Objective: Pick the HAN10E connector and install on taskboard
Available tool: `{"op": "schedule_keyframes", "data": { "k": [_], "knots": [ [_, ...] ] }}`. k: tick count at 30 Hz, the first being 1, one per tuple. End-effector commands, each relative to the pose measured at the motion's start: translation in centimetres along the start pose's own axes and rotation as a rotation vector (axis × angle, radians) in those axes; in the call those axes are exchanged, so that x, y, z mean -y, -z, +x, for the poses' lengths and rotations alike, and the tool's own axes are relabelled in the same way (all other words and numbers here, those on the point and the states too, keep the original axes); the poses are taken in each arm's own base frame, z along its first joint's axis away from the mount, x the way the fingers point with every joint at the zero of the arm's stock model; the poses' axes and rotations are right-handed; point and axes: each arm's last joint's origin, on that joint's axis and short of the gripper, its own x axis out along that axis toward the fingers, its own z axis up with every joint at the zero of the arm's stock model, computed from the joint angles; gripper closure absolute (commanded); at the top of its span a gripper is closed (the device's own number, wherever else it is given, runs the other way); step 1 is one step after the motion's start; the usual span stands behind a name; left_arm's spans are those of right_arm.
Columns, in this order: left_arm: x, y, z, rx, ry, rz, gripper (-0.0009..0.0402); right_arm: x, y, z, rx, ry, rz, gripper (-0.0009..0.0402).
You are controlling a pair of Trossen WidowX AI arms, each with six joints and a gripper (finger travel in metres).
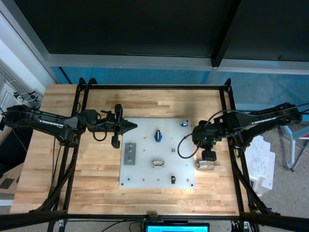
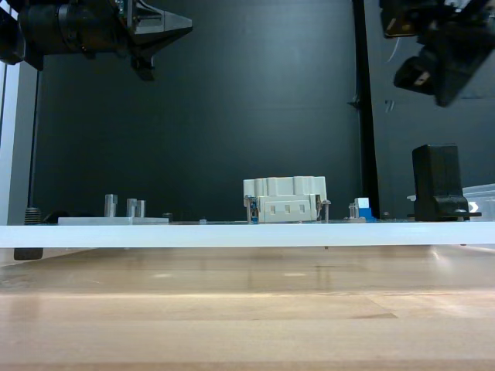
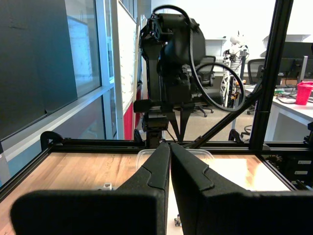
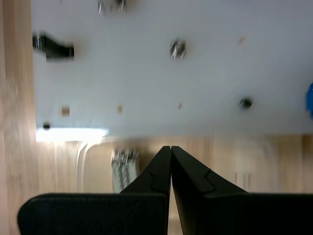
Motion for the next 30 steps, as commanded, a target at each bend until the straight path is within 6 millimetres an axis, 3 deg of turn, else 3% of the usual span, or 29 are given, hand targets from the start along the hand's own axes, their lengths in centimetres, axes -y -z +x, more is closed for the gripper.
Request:
{"op": "schedule_keyframes", "data": {
  "k": [1, 13, 20, 24, 30],
  "knots": [
    [0.0, 0.0, 0.0, 0.0, 0.0, 0.0, 0.0392, -0.9, 0.5, 0.3, -0.054, 0.006, -0.005, 0.0393],
    [0.0, 0.0, 0.0, 0.0, 0.0, 0.0, 0.0392, -3.8, 1.8, 1.3, -0.141, 0.048, -0.045, 0.0393],
    [0.0, 0.0, 0.0, 0.0, 0.0, 0.0, 0.0392, -4.1, 1.8, 1.5, -0.15, 0.054, -0.045, 0.0386],
    [0.0, 0.0, 0.0, 0.0, 0.0, 0.0, 0.0392, -4.4, 2.0, 1.6, -0.139, 0.078, -0.059, 0.0353],
    [0.0, 0.0, 0.0, 0.0, 0.0, 0.0, 0.0392, -4.6, 2.6, 2.2, -0.145, 0.1, -0.066, 0.0261]
  ]
}}
